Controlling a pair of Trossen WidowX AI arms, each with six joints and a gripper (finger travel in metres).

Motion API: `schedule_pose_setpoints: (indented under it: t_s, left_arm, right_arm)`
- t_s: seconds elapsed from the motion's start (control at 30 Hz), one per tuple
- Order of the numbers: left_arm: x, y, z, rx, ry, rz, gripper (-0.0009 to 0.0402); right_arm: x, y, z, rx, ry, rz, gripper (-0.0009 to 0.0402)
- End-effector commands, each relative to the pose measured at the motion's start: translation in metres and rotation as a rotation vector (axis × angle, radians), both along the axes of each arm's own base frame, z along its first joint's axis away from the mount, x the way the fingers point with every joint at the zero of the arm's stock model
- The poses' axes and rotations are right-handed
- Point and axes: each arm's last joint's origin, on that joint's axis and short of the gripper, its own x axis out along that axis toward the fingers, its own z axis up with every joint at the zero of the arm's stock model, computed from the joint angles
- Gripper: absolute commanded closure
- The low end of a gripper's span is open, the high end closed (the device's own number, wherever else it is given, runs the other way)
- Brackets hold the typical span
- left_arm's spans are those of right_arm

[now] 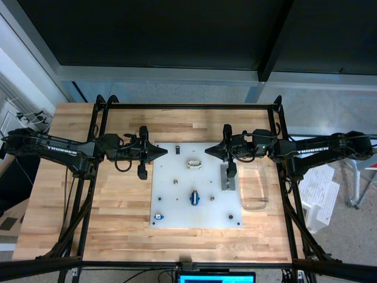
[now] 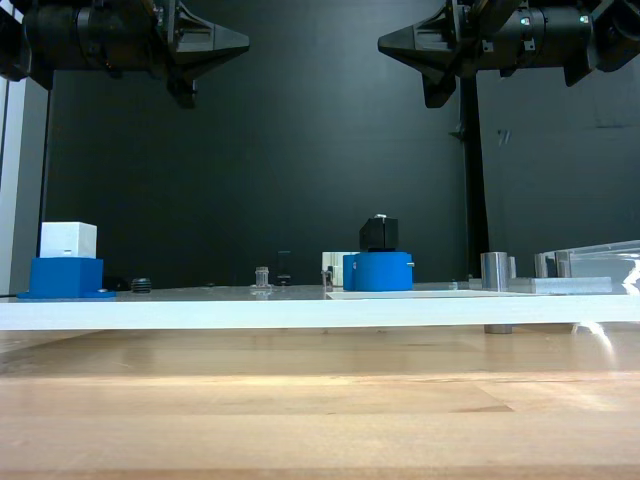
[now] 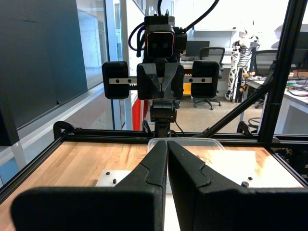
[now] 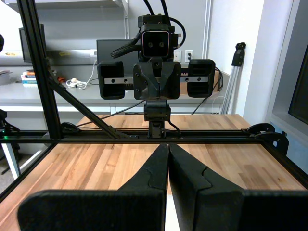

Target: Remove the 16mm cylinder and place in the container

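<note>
Black from shoulder to fingertip, both arms reach in from their own edges of the table, stretched out flat and level, high over the white task board [image 1: 177,205]. The left gripper [image 1: 166,152] and the right gripper [image 1: 206,151] point straight at each other, their tips apart with a strip of board showing beneath the gap. Each has its two fingers pressed together into a single wedge, and neither has anything in its grasp. Seen from table height, they hang well above everything on the board.

The 16mm cylinder [image 2: 495,270] stands upright in the board, well below the right gripper and on the near side of its tip, with nothing touching it. A blue fitting [image 1: 194,197] sits near it, on the side towards the left gripper. A grey metal block [image 1: 227,184] lies under the right gripper's body, a little way back from its tip. The container [image 1: 255,188] rests just off the board's edge, beneath the right arm's wrist and farther back along that arm than the block, well apart from the cylinder.
</note>
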Motion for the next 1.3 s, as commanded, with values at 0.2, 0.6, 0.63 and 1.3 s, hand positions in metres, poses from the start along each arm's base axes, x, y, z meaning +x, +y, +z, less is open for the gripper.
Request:
schedule_pose_setpoints:
  t_s: [0.2, 0.6, 0.63, 1.3]
  left_arm:
    - [0.0, 0.0, 0.0, 0.0, 0.0, -0.001, 0.0393]
    - [0.0, 0.0, 0.0, 0.0, 0.0, -0.001, 0.0393]
    - [0.0, 0.0, 0.0, 0.0, 0.0, 0.0, 0.0393]
    - [0.0, 0.0, 0.0, 0.0, 0.0, -0.001, 0.0393]
  right_arm:
    - [0.0, 0.0, 0.0, 0.001, -0.001, 0.0, 0.0393]
    - [0.0, 0.0, 0.001, 0.014, 0.002, -0.002, 0.0393]
    - [0.001, 0.0, 0.001, 0.029, 0.016, -0.002, 0.0393]
    - [-0.003, 0.015, 0.007, 0.09, 0.566, 0.018, 0.0393]
